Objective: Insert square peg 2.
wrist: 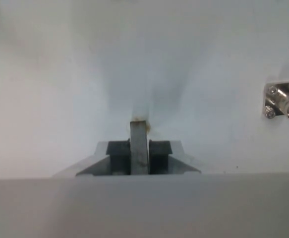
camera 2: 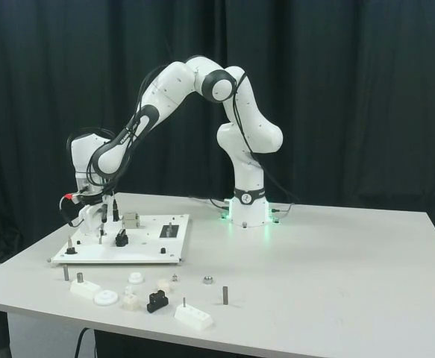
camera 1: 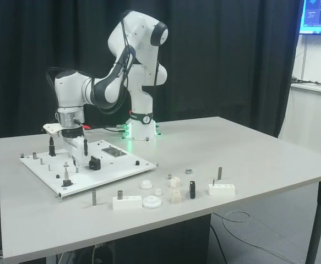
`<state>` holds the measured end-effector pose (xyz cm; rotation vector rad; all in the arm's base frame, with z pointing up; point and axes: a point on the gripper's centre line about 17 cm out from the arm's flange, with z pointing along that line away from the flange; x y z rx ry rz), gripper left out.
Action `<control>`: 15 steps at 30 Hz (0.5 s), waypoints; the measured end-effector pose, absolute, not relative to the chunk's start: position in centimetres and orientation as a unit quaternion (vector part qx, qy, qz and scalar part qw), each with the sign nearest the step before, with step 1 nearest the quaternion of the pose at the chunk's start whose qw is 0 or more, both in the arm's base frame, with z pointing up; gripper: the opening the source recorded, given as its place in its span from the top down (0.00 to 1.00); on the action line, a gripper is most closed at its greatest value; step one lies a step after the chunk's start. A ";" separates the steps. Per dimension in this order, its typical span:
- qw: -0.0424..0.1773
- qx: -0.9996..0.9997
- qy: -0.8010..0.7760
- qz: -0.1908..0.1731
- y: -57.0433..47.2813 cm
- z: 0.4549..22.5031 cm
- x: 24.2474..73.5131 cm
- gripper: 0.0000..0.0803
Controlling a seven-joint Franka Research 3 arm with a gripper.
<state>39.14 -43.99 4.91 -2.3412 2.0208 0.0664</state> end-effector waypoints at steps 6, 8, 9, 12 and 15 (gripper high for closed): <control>0.024 -0.754 0.656 0.020 -44.1 4.8 39.2 0.91; 0.023 -0.754 0.656 0.019 -44.1 4.7 39.2 0.91; 0.022 -0.754 0.656 0.019 -44.2 4.7 39.2 0.91; 0.021 -0.755 0.656 0.017 -44.2 4.6 39.2 0.91; 0.019 -0.757 0.653 0.016 -44.3 4.5 39.3 0.91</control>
